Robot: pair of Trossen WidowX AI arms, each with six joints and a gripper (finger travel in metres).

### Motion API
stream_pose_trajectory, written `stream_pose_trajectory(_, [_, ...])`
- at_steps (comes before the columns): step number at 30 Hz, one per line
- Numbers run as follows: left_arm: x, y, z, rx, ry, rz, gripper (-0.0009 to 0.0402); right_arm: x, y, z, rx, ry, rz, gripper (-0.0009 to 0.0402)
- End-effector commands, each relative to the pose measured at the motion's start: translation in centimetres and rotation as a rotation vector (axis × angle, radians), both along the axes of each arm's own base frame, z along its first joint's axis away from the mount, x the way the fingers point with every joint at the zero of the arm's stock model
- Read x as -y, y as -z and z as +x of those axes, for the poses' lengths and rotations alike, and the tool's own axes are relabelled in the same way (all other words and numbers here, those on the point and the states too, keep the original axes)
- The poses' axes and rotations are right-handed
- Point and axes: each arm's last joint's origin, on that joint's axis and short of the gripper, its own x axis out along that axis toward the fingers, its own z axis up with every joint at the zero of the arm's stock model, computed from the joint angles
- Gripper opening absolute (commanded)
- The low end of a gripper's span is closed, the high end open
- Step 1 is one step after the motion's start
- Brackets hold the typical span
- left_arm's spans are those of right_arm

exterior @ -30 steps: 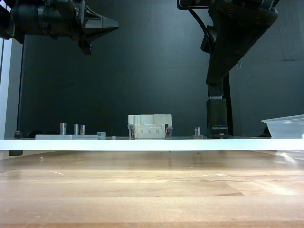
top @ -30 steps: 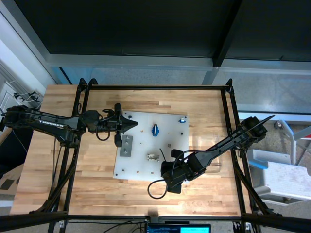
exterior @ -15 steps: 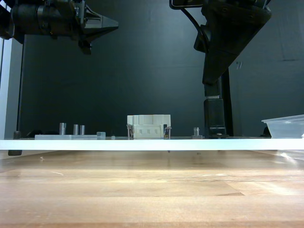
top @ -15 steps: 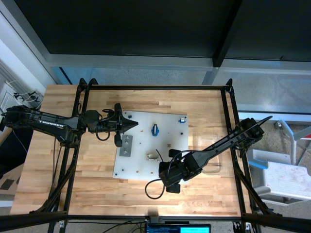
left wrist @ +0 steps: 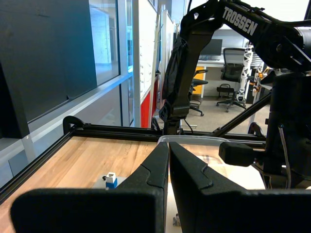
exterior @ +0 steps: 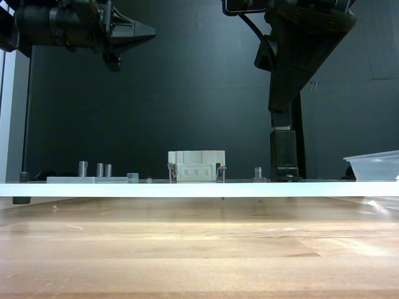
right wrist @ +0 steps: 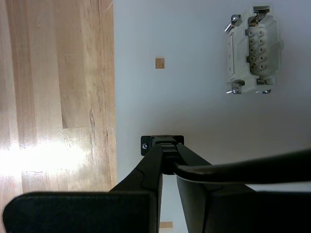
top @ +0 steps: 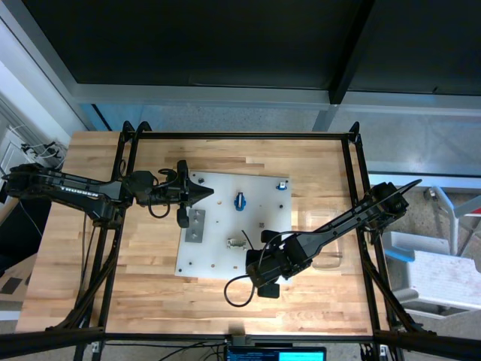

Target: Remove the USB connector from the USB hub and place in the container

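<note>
— Where does your right gripper stand?

— Your right gripper point(right wrist: 167, 154) points straight down over the near right part of the flat white task board point(top: 218, 259); its fingers are drawn in narrow around the plug end of the short, thin black USB connector point(right wrist: 228, 170); the cable bends off to one side from between them.

— And the hub?

— The tiny black squarish USB hub point(right wrist: 163, 141) sits on the white board right at your fingertips, just beside the board's edge where the pale wooden table point(right wrist: 58, 97) begins; the plug meets it; whether the plug is fully seated, you cannot tell.

— What else is on the board?

— The beige-silver rectangular multi-pin socket point(right wrist: 255, 48) stands apart from the hub; the small blue knob point(top: 240, 201) lies farther back.

— Where is the container?

— The transparent, clear plastic container point(exterior: 374, 161) rests to the right of the board, apart from the hub and from your right gripper.

— And the other arm?

— Your left gripper point(top: 203, 193) hangs high above the board's left edge, pointing inward; its fingers are pressed together with only a hairline slit between them; it grips nothing.
</note>
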Motion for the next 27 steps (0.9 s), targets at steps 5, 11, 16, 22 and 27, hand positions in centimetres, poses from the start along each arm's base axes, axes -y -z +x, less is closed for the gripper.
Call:
stream_pose_trajectory(5, [0.0,0.0,0.0,0.000,0.000,0.000,0.0001,-0.4,-0.1,0.1,0.024,-0.010,0.015,0.0000])
stream_pose_trajectory(11, [0.0,0.0,0.0,0.000,0.000,0.000,0.0001,-0.5,-0.2,-0.1,0.039,-0.012,0.012,0.0000])
stream_pose_trajectory(16, [0.0,0.0,0.0,0.000,0.000,0.000,0.0001,-0.5,-0.2,-0.6,0.053,0.000,0.002,0.0000])
stream_pose_trajectory(22, [0.0,0.0,0.0,0.000,0.000,0.000,0.0001,-0.7,-0.2,-1.4,0.099,0.006,-0.007,0.0000])
stream_pose_trajectory(27, [0.0,0.0,0.0,0.000,0.000,0.000,0.0001,-0.8,-0.1,-1.9,0.162,0.015,-0.024,0.0000])
